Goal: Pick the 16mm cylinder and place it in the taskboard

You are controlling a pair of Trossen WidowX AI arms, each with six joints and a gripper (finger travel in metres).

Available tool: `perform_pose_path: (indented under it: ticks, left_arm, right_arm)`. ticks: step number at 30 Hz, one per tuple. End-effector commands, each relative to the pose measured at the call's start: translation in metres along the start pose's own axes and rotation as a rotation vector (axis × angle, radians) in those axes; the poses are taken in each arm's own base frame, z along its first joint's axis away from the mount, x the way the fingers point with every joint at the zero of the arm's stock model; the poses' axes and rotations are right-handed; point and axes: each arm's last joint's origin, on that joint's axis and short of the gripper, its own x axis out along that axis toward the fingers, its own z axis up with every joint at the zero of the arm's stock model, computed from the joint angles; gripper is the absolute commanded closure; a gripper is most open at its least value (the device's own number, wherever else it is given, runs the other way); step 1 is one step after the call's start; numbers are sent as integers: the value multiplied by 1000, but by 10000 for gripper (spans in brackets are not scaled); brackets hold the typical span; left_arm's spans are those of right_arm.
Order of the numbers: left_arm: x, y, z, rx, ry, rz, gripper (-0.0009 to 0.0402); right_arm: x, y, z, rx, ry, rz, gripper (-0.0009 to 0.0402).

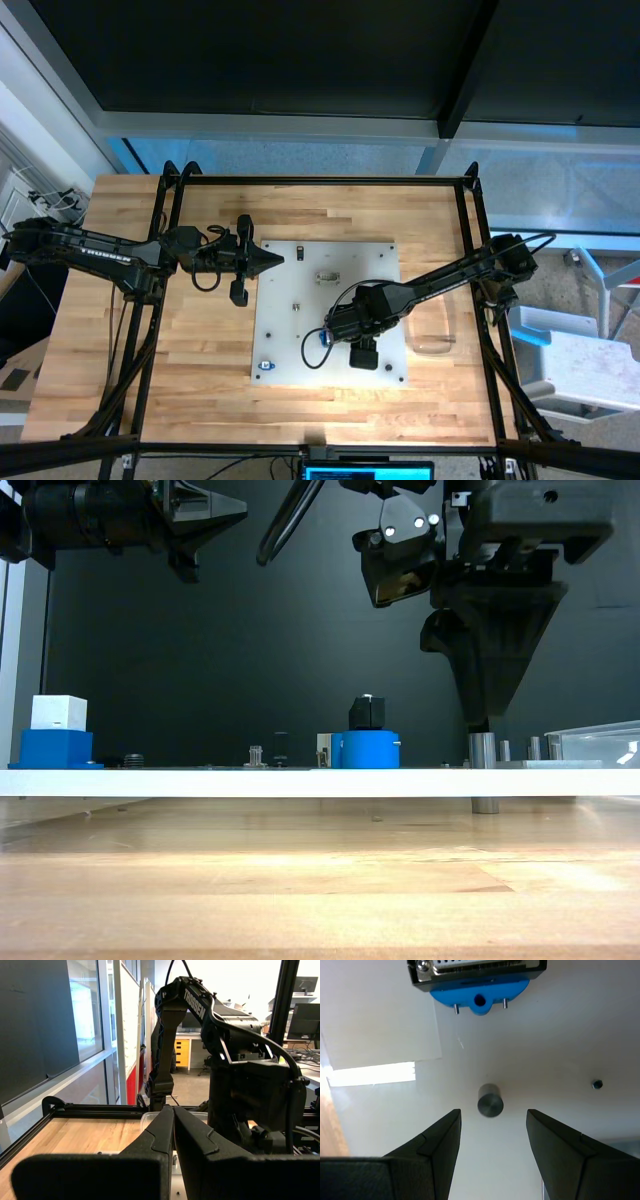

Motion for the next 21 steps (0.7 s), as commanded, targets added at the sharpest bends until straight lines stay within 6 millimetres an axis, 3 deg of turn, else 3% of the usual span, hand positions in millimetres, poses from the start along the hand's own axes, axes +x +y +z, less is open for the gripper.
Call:
perform_pose_path:
  ticks: [1, 21]
  left_arm:
    - [0, 0, 0, 0, 0, 0, 393]
    - [0, 0, 0, 0, 0, 0, 393]
  right_arm:
    - [-6, 0, -1, -1, -12, 9, 212]
    - [-49, -8, -16, 3, -74, 37, 212]
